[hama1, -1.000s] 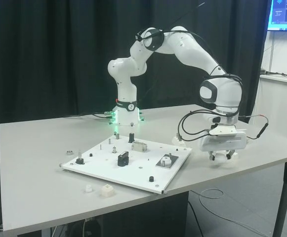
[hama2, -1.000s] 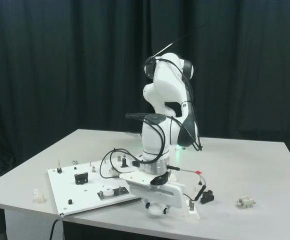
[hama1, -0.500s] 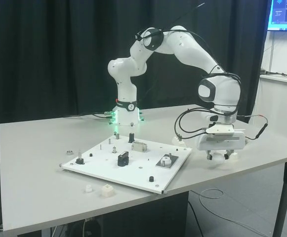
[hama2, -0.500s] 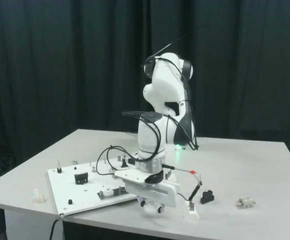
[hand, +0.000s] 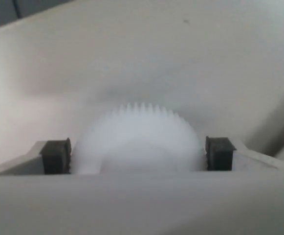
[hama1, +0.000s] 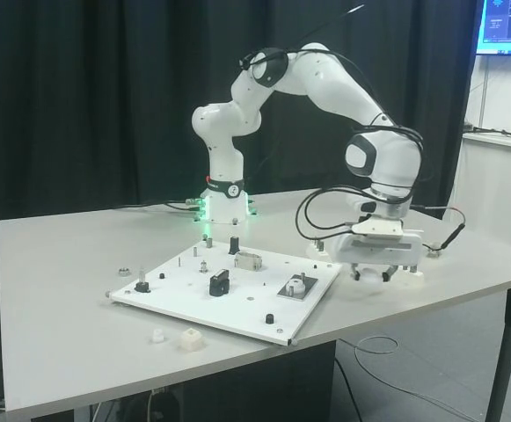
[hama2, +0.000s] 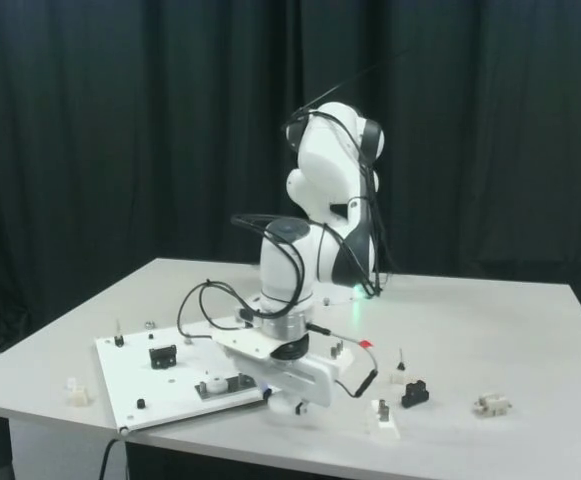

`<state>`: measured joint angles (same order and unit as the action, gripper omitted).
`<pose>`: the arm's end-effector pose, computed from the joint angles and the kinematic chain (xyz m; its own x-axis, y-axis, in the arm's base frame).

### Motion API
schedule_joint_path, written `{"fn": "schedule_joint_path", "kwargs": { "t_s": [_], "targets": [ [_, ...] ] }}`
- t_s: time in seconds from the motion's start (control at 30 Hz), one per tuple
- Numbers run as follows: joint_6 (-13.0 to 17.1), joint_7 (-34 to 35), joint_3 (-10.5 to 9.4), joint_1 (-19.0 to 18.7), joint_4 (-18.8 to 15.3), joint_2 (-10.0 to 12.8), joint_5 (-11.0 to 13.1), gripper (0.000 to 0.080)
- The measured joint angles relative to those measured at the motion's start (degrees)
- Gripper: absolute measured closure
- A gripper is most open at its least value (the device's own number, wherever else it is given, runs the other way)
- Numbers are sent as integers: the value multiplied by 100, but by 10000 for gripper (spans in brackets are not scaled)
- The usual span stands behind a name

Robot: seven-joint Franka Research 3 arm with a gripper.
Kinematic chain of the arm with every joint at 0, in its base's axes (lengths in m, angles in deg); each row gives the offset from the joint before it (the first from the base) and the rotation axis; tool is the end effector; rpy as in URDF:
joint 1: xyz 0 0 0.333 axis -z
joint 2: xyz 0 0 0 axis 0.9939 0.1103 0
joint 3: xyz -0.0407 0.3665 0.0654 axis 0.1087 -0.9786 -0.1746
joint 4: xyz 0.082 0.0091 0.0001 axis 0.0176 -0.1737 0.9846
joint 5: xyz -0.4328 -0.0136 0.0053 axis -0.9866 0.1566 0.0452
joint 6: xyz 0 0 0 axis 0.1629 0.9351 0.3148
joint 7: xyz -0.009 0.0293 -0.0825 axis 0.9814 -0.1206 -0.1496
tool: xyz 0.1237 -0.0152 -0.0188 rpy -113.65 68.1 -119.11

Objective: Insert large gear.

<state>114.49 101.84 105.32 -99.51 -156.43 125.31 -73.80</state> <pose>0.7861 0.0548 0.2249 0.4576 -0.8884 0.0360 -0.8851 -0.4513 0.1135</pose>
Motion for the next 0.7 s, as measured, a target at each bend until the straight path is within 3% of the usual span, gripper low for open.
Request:
{"fn": "schedule_joint_path", "kwargs": {
  "t_s": [0.27,0.7],
  "targets": [
    [-291,-77,9,146,-29,-54,-235,206],
    [-458,-422,-6,444,-277,-197,-354,206]
  ]
}}
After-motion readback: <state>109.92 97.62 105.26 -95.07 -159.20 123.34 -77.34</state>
